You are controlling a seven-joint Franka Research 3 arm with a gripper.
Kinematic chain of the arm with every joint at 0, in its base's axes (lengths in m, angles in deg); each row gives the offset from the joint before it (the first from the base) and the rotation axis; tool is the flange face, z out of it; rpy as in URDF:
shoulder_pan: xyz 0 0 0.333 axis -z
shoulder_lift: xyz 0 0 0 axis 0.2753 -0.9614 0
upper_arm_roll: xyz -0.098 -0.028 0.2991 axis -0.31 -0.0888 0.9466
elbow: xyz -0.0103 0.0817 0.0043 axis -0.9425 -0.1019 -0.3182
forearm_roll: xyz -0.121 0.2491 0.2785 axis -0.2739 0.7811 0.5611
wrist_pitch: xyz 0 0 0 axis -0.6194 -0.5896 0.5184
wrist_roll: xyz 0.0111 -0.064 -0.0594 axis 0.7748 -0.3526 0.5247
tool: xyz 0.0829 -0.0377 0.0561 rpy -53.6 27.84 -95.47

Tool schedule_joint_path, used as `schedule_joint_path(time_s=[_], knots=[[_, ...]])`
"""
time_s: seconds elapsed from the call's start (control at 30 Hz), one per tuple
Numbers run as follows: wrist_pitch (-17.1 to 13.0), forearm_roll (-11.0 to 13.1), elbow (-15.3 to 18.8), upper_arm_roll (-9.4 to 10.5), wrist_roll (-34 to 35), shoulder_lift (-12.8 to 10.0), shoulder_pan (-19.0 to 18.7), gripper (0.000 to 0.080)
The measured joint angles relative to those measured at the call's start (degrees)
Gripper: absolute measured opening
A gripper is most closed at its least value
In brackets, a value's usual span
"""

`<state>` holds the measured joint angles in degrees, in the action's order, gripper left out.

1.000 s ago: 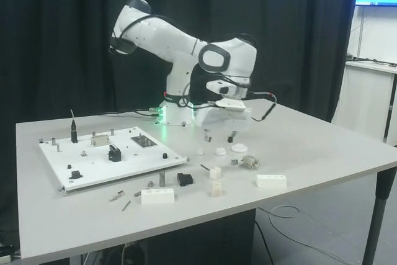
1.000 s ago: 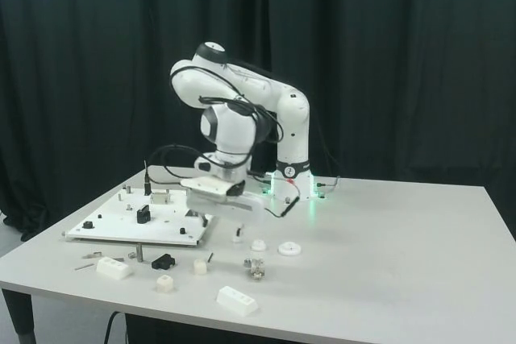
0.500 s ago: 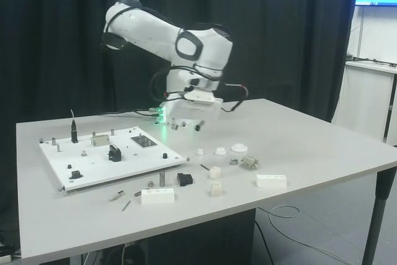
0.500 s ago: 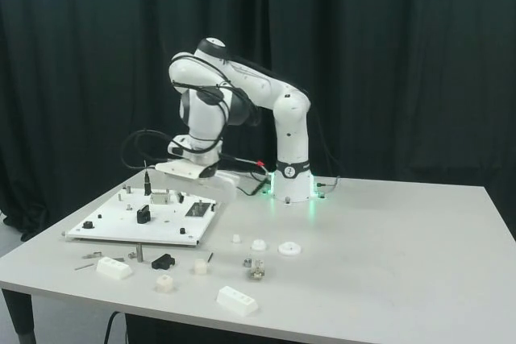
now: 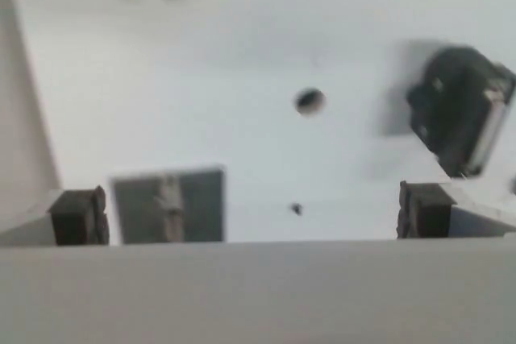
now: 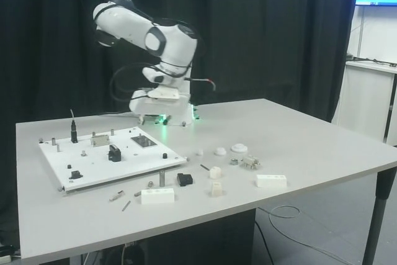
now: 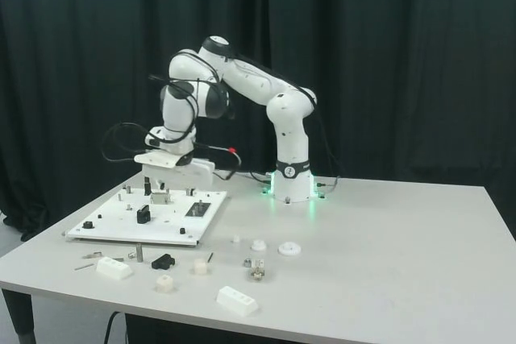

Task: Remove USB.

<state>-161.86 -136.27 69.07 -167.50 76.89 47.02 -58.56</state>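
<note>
The USB [image 6: 74,131] was a small black plug with a thin cable rising from its top. It stood upright, still plugged into the white board [image 6: 93,169] near that board's far corner, well apart from the loose parts on the table.

A white board [image 6: 124,159] is lying on the left of the grey worktop [image 6: 310,147]. Near its right edge, loose white blocks [image 6: 157,196] [image 6: 271,180], a black clip [image 6: 184,179] and white discs [image 6: 239,148] are lying scattered, apart from one another.
</note>
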Motion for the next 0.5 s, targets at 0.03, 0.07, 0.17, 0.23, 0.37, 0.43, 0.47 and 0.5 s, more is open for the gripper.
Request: schedule_joint_path(time_s=[0.03,0.07,0.17,0.23,0.37,0.43,0.47,0.5], knots=[[0.00,-0.08,0.15,0.16,-0.89,0.00,1.01,0.0800],[0.00,-0.16,0.25,0.29,-1.75,0.00,1.94,0.0800],[0.00,-0.41,0.42,0.62,-4.17,0.01,4.46,0.0800],[-0.01,-0.71,0.51,0.80,-5.90,0.02,6.15,0.0800],[-0.05,-1.40,0.60,0.96,-8.82,0.07,9.34,0.0800],[-0.07,-1.76,0.61,0.99,-10.32,0.13,10.83,0.0800],[-0.08,-1.96,0.61,0.99,-11.06,0.17,11.58,0.0800],[-0.10,-2.17,0.61,0.99,-11.75,0.21,12.31,0.0800]])
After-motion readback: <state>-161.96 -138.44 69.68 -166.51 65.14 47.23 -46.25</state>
